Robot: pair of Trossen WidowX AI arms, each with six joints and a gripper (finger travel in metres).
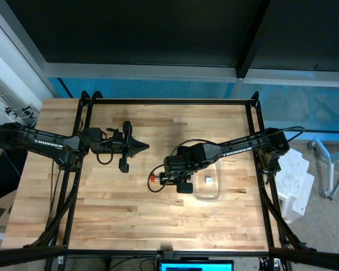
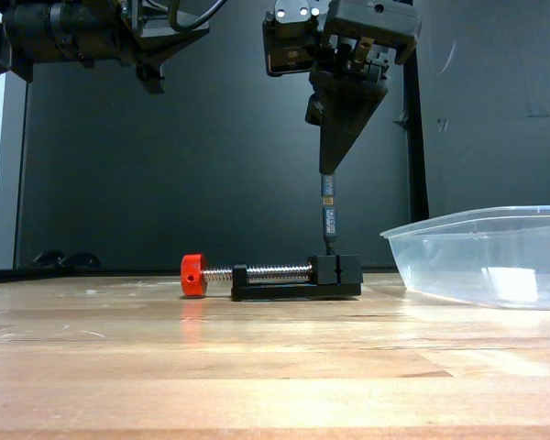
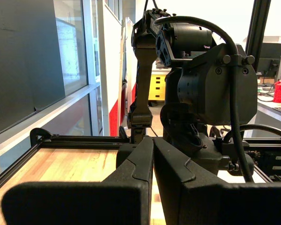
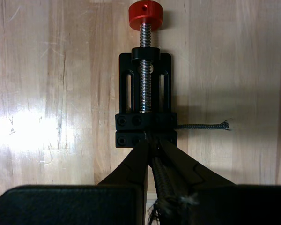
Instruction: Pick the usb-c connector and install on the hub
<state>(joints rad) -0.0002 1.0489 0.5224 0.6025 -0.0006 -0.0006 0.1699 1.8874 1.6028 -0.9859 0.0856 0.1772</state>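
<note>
The usb-c connector [image 2: 328, 213] is grasped upright in the right gripper [image 2: 327, 172], which is clamped on its upper end, and it is held directly over the small vise [image 2: 298, 278] with the red knob [image 2: 192, 274]. Its lower tip is seen at the vise's jaw block; whether it is touching or just entering cannot be told. The hub itself cannot be made out. Insertion is judged to be the step in hand, and a straight, plumb downward press is called for next. The left gripper [image 1: 142, 147] is held well apart, pinched together on nothing.
</note>
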